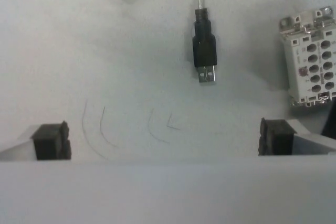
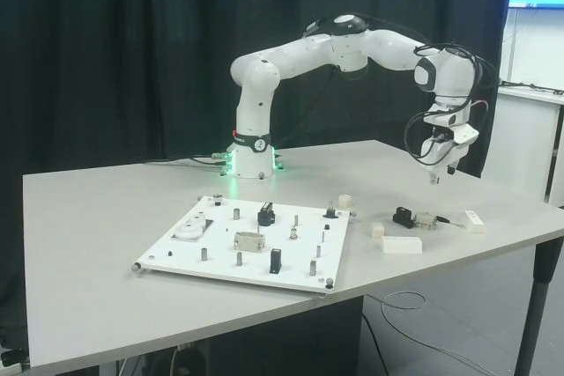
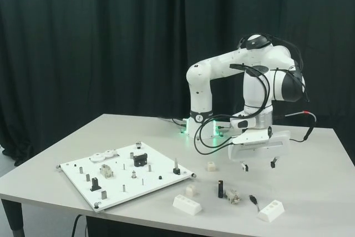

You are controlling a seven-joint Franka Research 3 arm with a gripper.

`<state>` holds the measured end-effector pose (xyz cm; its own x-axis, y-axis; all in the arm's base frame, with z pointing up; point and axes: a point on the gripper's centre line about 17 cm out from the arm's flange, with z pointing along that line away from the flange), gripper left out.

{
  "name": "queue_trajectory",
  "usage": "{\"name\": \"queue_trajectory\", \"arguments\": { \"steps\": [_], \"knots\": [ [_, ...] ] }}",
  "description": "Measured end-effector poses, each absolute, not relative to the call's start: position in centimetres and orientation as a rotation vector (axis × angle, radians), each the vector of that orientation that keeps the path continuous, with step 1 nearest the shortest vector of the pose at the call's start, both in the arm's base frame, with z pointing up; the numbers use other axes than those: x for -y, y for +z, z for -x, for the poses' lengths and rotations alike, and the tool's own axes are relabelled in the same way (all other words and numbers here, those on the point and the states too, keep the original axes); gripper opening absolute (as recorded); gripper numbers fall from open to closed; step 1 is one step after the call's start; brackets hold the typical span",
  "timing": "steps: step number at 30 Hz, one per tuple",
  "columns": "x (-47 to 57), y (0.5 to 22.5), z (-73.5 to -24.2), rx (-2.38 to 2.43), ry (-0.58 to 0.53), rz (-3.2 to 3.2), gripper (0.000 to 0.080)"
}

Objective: Remove Ethernet.

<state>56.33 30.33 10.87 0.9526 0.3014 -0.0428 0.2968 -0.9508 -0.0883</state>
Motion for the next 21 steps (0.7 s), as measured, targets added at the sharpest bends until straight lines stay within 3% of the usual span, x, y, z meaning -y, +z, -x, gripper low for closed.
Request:
{"name": "queue_trajectory", "arguments": {
  "steps": [21],
  "knots": [
    [-30.46, 11.52, -56.93, 0.458, 0.050, 3.023, 0.0800]
  ]
}}
